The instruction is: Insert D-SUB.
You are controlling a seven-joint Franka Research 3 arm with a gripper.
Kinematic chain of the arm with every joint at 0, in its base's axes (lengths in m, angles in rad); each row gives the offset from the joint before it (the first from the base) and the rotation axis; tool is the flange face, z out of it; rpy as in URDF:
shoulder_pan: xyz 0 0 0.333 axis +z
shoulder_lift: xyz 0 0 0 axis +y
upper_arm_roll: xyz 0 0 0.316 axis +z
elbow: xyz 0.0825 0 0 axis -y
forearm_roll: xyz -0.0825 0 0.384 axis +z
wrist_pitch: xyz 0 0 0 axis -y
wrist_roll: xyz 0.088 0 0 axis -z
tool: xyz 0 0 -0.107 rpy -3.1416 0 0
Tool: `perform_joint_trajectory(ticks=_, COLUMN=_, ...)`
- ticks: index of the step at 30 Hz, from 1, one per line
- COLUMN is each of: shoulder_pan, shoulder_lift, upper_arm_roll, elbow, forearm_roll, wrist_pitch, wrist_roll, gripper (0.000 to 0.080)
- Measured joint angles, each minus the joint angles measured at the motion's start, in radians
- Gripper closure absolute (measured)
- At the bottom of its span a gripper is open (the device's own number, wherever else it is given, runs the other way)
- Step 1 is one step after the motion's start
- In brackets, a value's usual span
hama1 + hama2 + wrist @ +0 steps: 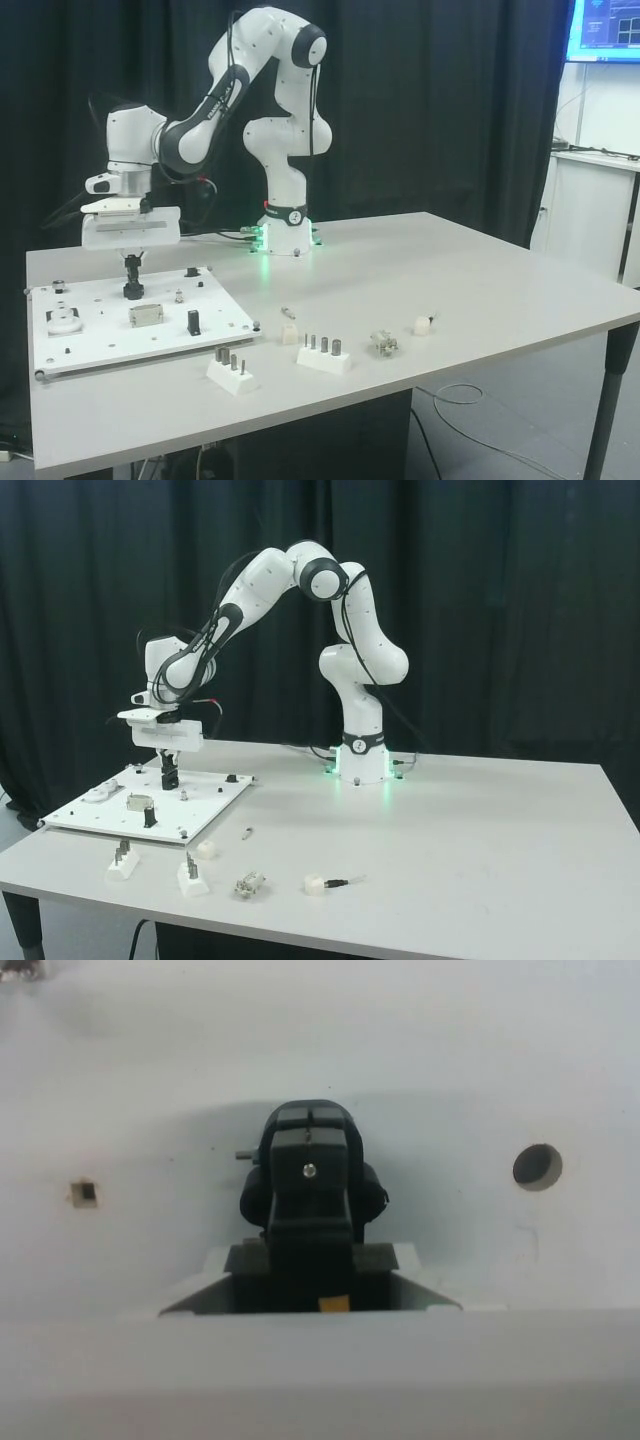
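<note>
Black curtains back a grey surface (450, 270) carrying a white board (140, 325), set there to present its sockets. The white arm (225, 85) reaches over it, its pincer (131, 268) gripping a black plug, apparently the D-SUB (308, 1175), directly beneath and held upright just above the board, likely for straight insertion.

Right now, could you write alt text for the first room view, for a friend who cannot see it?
A white robot arm bolted to a grey table reaches down, its end effector low over a white board that carries small fittings. In front of the board lie two white blocks with upright pins and a small metal connector, against black curtains.
</note>
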Motion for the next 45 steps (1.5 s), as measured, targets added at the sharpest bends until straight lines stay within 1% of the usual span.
perform_joint_trajectory(ticks=27, shoulder_pan=-0.012, shoulder_lift=0.000, upper_arm_roll=0.001, elbow=0.000, forearm_roll=0.048, wrist_pitch=-0.011, wrist_roll=-0.027, gripper=0.0649)
perform_joint_trajectory(ticks=34, shoulder_pan=-0.014, shoulder_lift=-0.001, upper_arm_roll=0.000, elbow=0.000, forearm_roll=0.055, wrist_pitch=-0.013, wrist_roll=-0.038, gripper=0.0649)
perform_joint_trajectory(ticks=39, shoulder_pan=-0.015, shoulder_lift=-0.001, upper_arm_roll=0.000, elbow=0.000, forearm_roll=0.063, wrist_pitch=-0.013, wrist_roll=-0.064, gripper=0.0649)
perform_joint_trajectory(ticks=45, shoulder_pan=-0.019, shoulder_lift=-0.001, upper_arm_roll=0.000, elbow=-0.001, forearm_roll=0.086, wrist_pitch=-0.013, wrist_roll=-0.105, gripper=0.0649)
